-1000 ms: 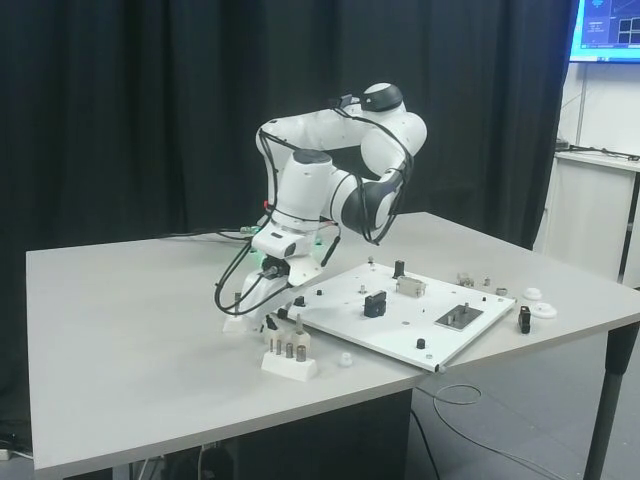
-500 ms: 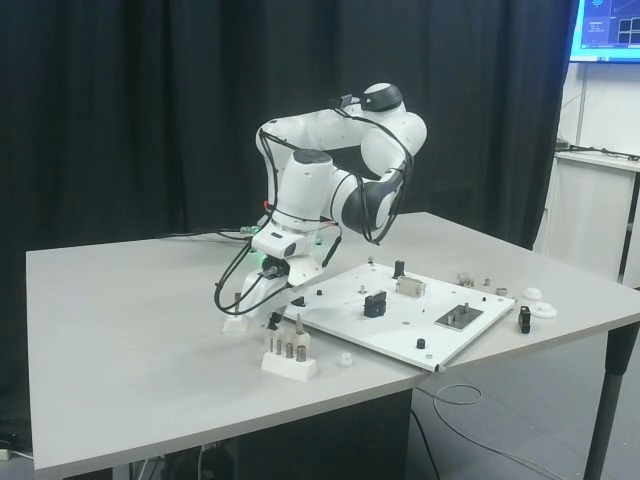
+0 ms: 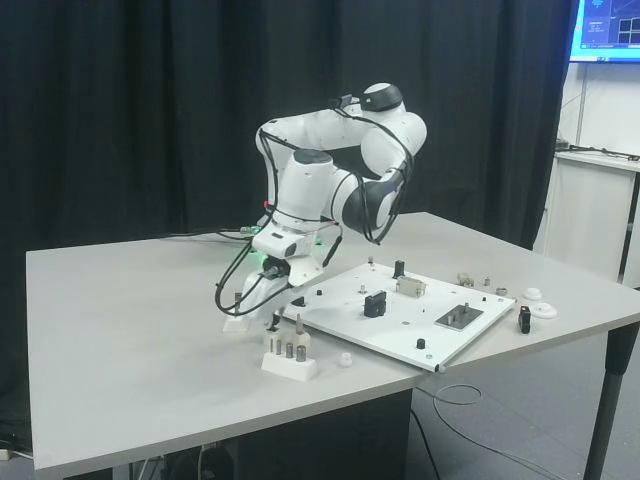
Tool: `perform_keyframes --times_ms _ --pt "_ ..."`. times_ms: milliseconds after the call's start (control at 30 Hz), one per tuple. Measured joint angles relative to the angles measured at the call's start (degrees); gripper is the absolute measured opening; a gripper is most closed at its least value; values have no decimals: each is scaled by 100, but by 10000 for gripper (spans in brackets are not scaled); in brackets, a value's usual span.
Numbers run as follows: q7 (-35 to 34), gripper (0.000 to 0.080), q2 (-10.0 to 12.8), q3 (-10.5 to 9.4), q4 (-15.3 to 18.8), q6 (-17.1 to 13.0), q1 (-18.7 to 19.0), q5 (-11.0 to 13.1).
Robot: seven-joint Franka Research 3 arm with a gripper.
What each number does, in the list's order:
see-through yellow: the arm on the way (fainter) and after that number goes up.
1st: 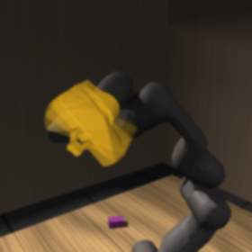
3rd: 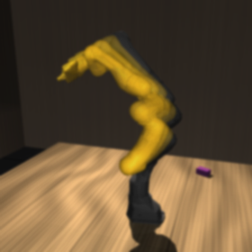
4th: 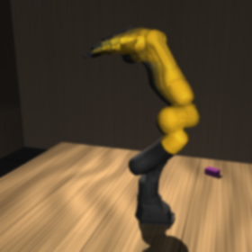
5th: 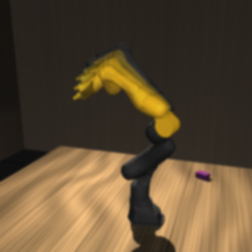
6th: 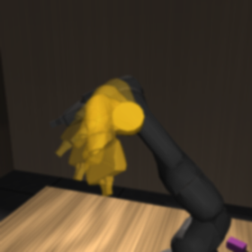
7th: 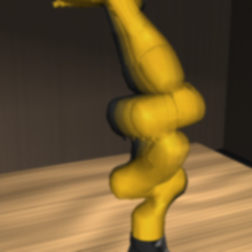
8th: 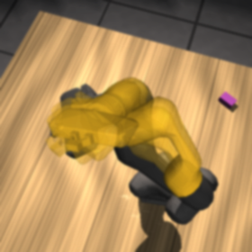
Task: Pick USB.
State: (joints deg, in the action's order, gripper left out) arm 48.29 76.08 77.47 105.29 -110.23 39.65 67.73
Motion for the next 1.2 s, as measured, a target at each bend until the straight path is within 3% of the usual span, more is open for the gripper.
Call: perform_keyframes --times_ms 300,667,1200 --pt "-235 95 0 122 -162 98 2 -210" --pt "-556 93 0 426 -442 484 2 -561" --pt "-847 93 0 603 -670 749 -9 -779"
